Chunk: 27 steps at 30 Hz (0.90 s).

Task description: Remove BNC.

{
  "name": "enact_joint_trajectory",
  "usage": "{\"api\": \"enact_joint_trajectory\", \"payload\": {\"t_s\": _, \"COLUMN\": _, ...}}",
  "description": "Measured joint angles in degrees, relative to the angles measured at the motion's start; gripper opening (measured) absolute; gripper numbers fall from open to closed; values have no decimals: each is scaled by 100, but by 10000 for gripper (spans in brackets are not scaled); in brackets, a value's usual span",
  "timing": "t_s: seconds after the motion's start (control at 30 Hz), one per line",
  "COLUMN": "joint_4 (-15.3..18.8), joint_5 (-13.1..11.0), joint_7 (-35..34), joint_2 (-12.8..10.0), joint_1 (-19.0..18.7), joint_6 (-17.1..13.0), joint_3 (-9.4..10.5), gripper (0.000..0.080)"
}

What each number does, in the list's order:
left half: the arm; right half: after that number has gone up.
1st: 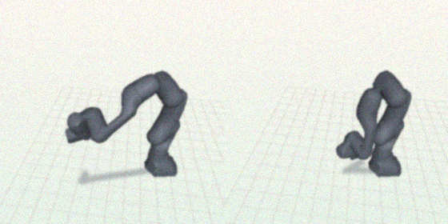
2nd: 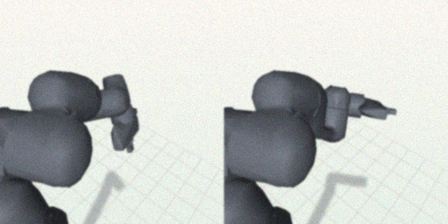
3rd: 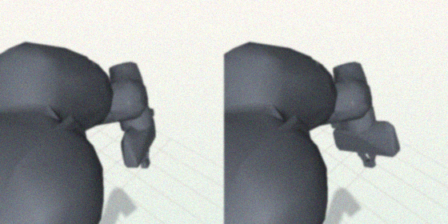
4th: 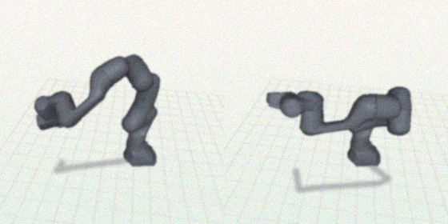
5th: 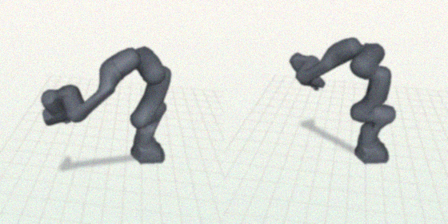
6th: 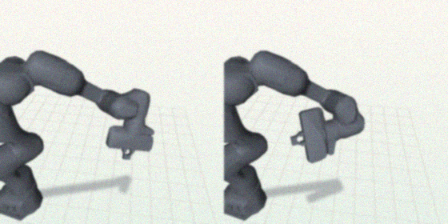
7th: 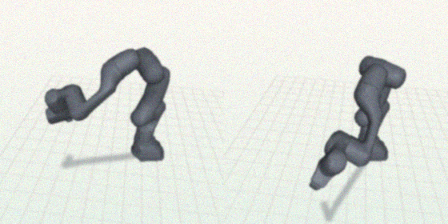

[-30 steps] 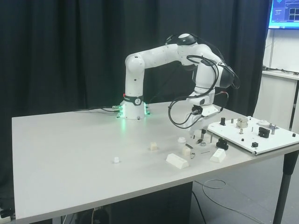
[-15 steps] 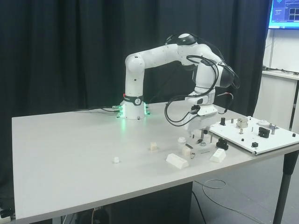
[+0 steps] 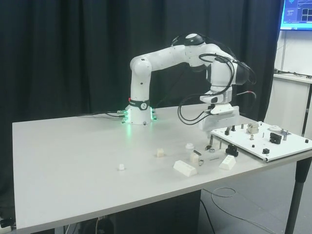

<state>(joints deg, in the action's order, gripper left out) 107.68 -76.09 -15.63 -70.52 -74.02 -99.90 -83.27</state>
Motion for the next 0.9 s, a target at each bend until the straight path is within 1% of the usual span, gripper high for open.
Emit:
{"api": "enact_joint_trajectory", "payload": {"t_s": 0.13, "joint_4": -118, "joint_5": -2, "joint_7": -508, "joint_2": 20, "joint_1": -115, "joint_6": 60, "joint_3": -60, "gripper": 800}}
{"api": "enact_joint_trajectory", "payload": {"t_s": 0.33, "joint_4": -307, "joint_5": -2, "joint_7": -1267, "joint_2": 70, "joint_1": -292, "joint_6": 88, "joint_3": -66, "gripper": 800}}
{"api": "enact_joint_trajectory", "payload": {"t_s": 0.47, "joint_4": -441, "joint_5": -2, "joint_7": -1888, "joint_2": 71, "joint_1": -418, "joint_6": 97, "joint_3": -65, "gripper": 800}}
{"api": "enact_joint_trajectory", "payload": {"t_s": 0.9, "joint_4": -800, "joint_5": -2, "joint_7": -3950, "joint_2": 70, "joint_1": -760, "joint_6": 89, "joint_3": 35, "gripper": 800}}
